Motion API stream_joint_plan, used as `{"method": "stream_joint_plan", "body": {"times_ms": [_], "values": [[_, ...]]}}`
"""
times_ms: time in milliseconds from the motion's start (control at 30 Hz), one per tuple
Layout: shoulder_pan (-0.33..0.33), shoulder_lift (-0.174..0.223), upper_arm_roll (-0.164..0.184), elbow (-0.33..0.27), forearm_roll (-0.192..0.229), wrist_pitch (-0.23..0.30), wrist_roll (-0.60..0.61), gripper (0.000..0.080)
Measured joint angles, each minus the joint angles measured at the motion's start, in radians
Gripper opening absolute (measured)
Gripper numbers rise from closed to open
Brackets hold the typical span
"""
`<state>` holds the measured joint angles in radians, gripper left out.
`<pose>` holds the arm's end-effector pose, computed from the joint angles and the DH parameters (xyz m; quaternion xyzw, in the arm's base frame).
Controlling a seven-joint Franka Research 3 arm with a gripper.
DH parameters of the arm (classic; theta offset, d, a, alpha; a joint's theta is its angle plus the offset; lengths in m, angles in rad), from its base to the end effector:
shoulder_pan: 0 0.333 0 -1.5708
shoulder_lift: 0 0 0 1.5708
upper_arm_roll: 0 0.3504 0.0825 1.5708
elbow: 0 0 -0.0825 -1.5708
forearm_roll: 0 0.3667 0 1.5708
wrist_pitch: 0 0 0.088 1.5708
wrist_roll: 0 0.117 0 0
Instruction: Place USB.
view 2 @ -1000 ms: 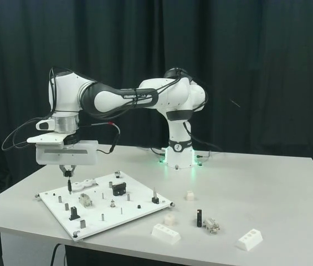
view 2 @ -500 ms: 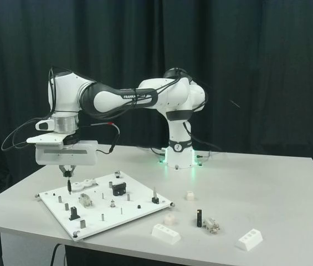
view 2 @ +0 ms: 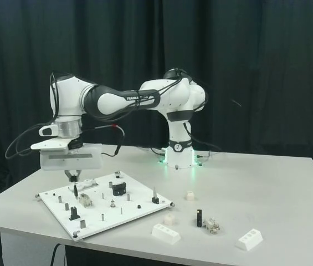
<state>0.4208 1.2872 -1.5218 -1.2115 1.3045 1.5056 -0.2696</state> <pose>0.7169 -0.2015 0.3522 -0.9662 0.2575 0.0005 0.0098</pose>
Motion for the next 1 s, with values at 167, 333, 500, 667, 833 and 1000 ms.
{"method": "stream_joint_plan", "body": {"times_ms": [167,333,500,667,833,1000], "values": [[0.019,0.0,0.013,0.002,0.007,-0.02,0.013,0.0026],[0.049,0.0,0.022,0.003,0.012,-0.047,0.038,0.0026],[0.088,0.0,0.024,0.003,0.012,-0.077,0.074,0.0026],[0.132,-0.001,0.024,0.002,0.012,-0.106,0.112,0.0026],[0.18,-0.001,0.024,0.0,0.012,-0.136,0.156,0.0026],[0.234,-0.002,0.024,-0.008,0.012,-0.162,0.194,0.0026]]}}
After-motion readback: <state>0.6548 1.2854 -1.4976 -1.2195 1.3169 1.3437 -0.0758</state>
